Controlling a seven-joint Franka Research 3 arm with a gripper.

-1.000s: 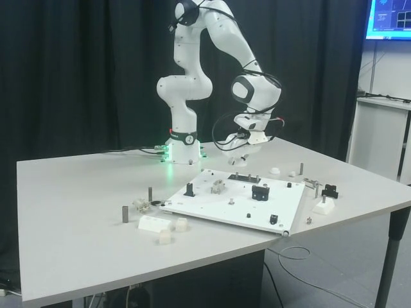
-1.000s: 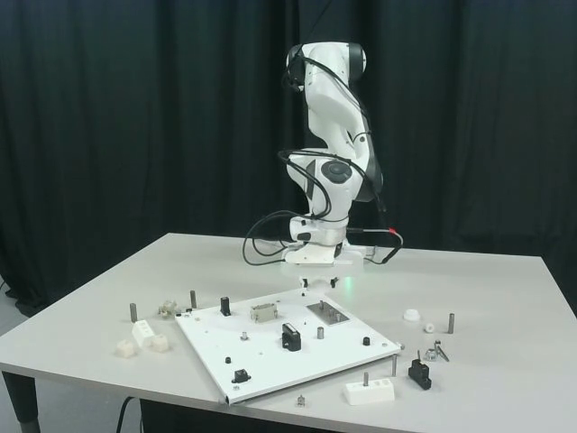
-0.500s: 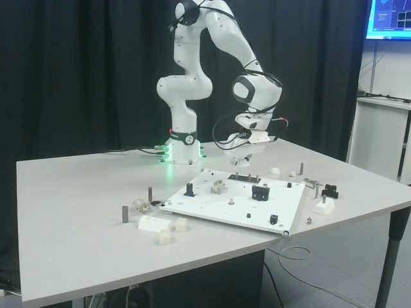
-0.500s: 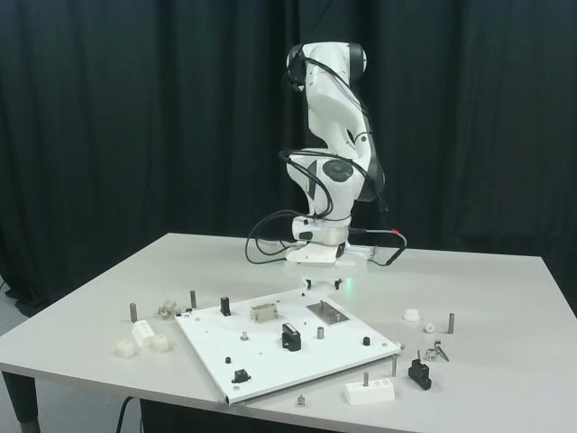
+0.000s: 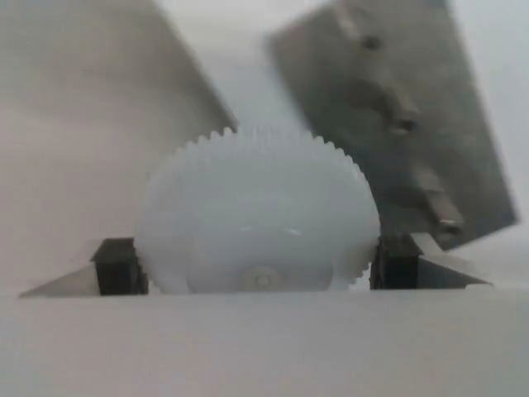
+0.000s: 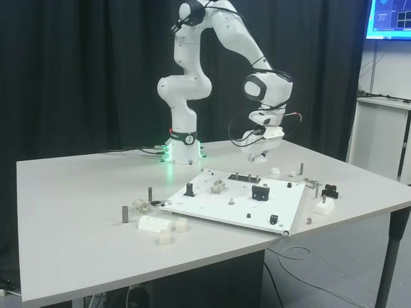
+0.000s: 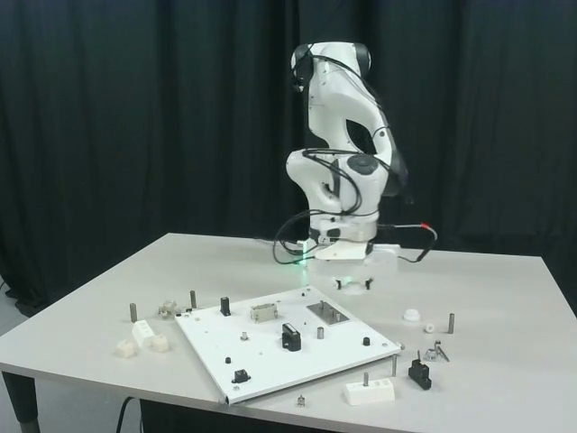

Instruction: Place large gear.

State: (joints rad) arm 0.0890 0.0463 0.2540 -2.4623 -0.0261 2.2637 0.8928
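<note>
Over at the left of the table sit loose white blocks and a couple of upright pins, all well apart from the action. The white board lies in the middle, carrying black fixtures and short pegs. Above the board's far right corner hangs the gripper, and it's clamped on the large gear: in the wrist view the black fingertips press against the toothed rim on either side. Directly below is a dark grey plate with pegs standing on it.

This looks like the carry step: gear in hand, held clear above the board, not yet seated. The next move calls for lining the gear's centre hole up over one of those pegs, then lowering it straight so the bore slides on without catching.

The arm rises from its base at the far side, folds at the elbow and points the wrist straight down.
</note>
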